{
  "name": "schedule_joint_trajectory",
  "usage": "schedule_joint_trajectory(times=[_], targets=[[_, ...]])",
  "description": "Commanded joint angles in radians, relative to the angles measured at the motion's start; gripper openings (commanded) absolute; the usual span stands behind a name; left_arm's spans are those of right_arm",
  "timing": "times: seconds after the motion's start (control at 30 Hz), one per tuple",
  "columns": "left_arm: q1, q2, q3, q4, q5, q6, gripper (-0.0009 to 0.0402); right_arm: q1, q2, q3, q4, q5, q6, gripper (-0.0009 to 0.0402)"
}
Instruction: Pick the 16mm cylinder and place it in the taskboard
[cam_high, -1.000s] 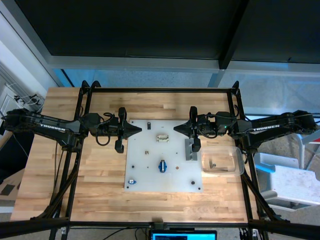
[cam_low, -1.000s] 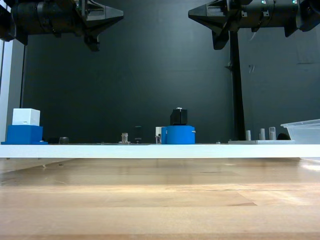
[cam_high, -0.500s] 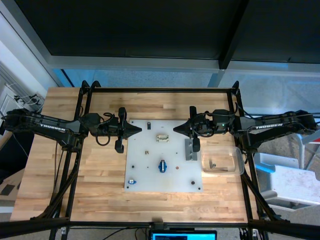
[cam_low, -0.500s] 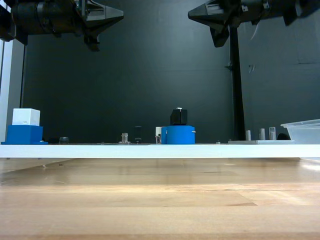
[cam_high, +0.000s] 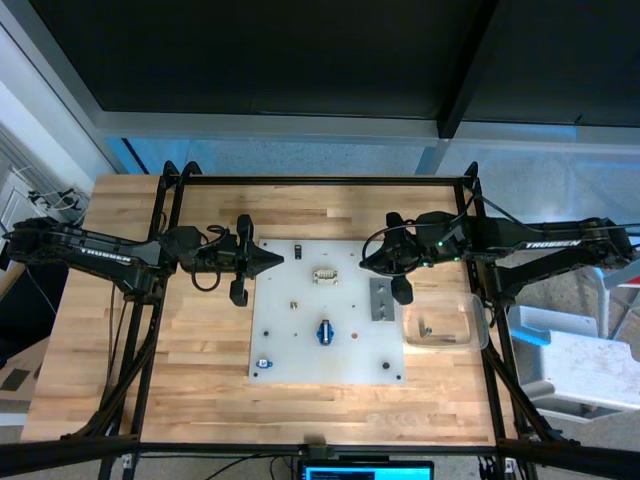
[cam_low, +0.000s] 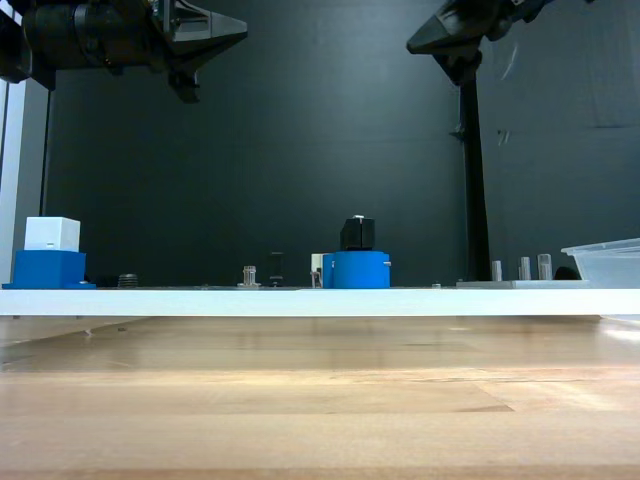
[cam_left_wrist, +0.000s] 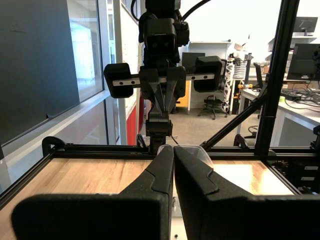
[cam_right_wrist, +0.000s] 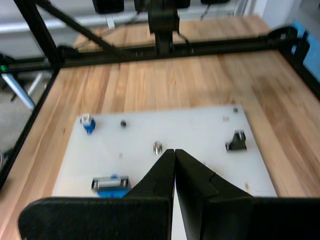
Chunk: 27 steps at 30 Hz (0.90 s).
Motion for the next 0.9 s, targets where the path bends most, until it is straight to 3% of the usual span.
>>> schedule_joint_trajectory(times=[0.03,0.57,0.9], targets=[[0.0,0.0,0.0,0.0,0.0,0.0,0.0,0.001,0.002,0.033,-0.093,0.0,0.005,0.0],[0.0,0.0,0.0,0.0,0.0,0.0,0.0,0.02,0.002,0.15,-0.524,-0.002,0.059,0.0],[0.0,0.0,0.0,0.0,0.0,0.0,0.0,0.087,0.022,0.174,-0.693,0.0,0.181,0.0]])
